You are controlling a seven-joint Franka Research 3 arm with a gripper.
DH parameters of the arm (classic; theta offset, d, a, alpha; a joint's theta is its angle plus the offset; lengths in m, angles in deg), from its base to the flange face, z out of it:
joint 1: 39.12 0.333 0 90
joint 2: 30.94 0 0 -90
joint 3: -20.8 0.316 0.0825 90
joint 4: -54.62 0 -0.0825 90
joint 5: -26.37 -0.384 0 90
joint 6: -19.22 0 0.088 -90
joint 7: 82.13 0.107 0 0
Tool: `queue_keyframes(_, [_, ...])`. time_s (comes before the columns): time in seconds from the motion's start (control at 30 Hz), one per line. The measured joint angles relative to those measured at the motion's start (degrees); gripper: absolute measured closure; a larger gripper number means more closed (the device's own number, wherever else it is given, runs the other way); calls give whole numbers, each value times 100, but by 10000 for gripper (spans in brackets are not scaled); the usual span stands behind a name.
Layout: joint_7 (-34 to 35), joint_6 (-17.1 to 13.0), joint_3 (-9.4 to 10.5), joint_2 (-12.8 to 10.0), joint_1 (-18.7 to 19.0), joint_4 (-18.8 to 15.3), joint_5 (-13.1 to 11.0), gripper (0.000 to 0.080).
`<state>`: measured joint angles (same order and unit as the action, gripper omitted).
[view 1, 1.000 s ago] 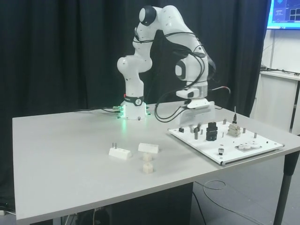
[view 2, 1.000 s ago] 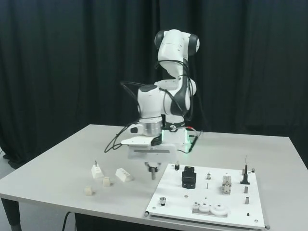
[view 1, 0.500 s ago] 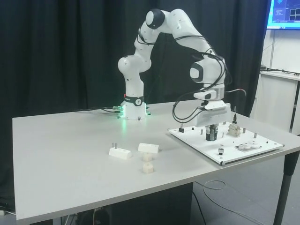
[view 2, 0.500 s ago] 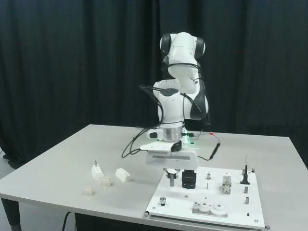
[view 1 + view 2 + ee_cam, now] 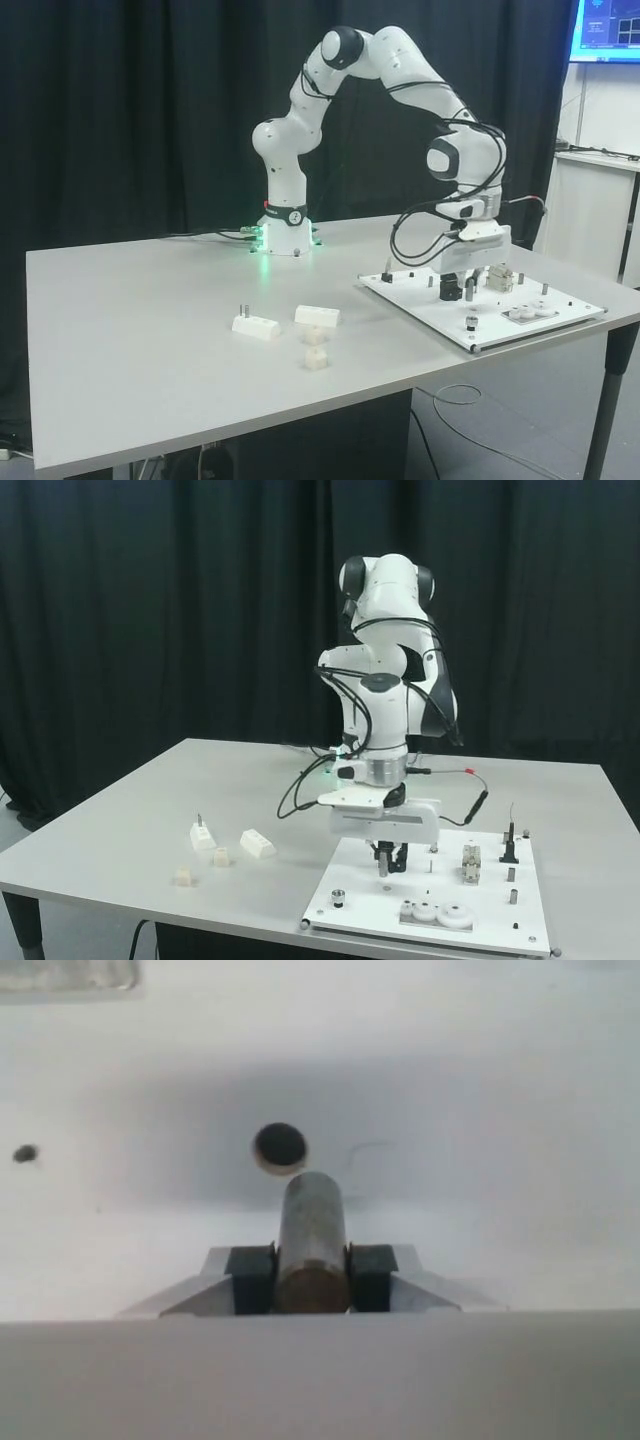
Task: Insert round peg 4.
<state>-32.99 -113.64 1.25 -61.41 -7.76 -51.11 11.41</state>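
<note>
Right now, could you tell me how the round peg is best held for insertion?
By its upper shank, from above, as the hand does now: fingers clamp opposite sides of the upright round peg, leaving its lower end free above the hole.

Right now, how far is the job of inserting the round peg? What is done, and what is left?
Done: the gripper is shut on the round peg and hangs over the white board. In hand: in the wrist view the peg's tip is close to a round hole but not in it, and it looks slightly off to one side. Left: to line the tip up, lower the peg into the hole and let go.
</note>
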Motion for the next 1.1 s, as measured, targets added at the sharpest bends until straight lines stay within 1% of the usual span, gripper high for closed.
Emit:
queue_keyframes(0.13, [98,63,50,-99,9,115,3,651])
queue_keyframes(0.3, [190,76,58,-211,55,210,15,651])
queue_keyframes(0.5, [334,96,58,-313,78,290,113,651])
queue_keyframes(0.7, [431,104,58,-362,75,331,225,651])
queue_keyframes(0.93, [503,104,58,-389,58,364,299,651])
queue_keyframes(1.1, [542,104,57,-409,52,389,308,651])
